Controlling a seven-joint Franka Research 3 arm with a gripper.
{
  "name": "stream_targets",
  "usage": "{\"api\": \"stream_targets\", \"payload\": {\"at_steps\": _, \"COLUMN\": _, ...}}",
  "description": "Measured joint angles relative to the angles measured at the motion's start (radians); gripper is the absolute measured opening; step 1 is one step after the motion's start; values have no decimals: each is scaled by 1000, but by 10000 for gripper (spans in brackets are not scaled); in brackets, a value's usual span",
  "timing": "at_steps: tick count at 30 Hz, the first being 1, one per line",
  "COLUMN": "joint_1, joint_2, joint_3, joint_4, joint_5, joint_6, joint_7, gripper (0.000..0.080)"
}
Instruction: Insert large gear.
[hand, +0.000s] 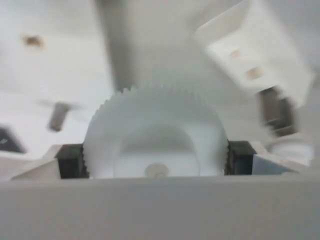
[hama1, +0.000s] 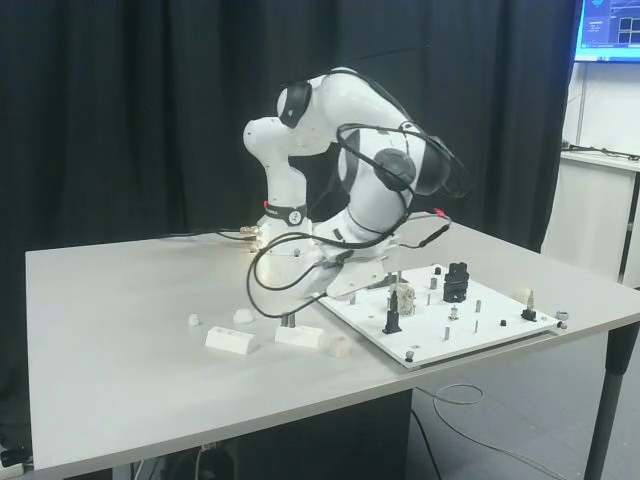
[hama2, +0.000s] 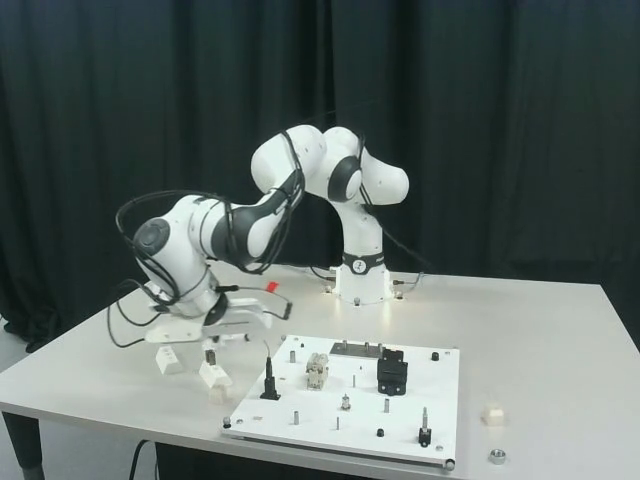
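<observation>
My white assembly board (hama2: 440, 400) sits off to the side of the jaws, its pegs unfilled. The gripper (hand: 156, 159) is clamped on the large gear (hand: 156, 135), held between both jaws; insertion remains.

We count one large gear (hand: 155, 135), held at the wrist. We see one white board (hama2: 400, 425) and one arm (hama2: 250, 225).
</observation>
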Motion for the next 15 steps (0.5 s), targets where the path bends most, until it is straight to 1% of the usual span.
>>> {"api": "stream_targets", "payload": {"at_steps": 3, "joint_1": 10, "joint_2": -29, "joint_3": 32, "joint_4": -48, "joint_5": -18, "joint_6": -11, "joint_7": 34, "gripper": 597}}
{"api": "stream_targets", "payload": {"at_steps": 8, "joint_1": 20, "joint_2": -100, "joint_3": 105, "joint_4": -168, "joint_5": -60, "joint_6": -10, "joint_7": 103, "gripper": 597}}
{"api": "stream_targets", "payload": {"at_steps": 12, "joint_1": 25, "joint_2": -162, "joint_3": 159, "joint_4": -274, "joint_5": -89, "joint_6": 13, "joint_7": 150, "gripper": 597}}
{"api": "stream_targets", "payload": {"at_steps": 15, "joint_1": 32, "joint_2": -207, "joint_3": 183, "joint_4": -352, "joint_5": -103, "joint_6": 41, "joint_7": 172, "gripper": 597}}
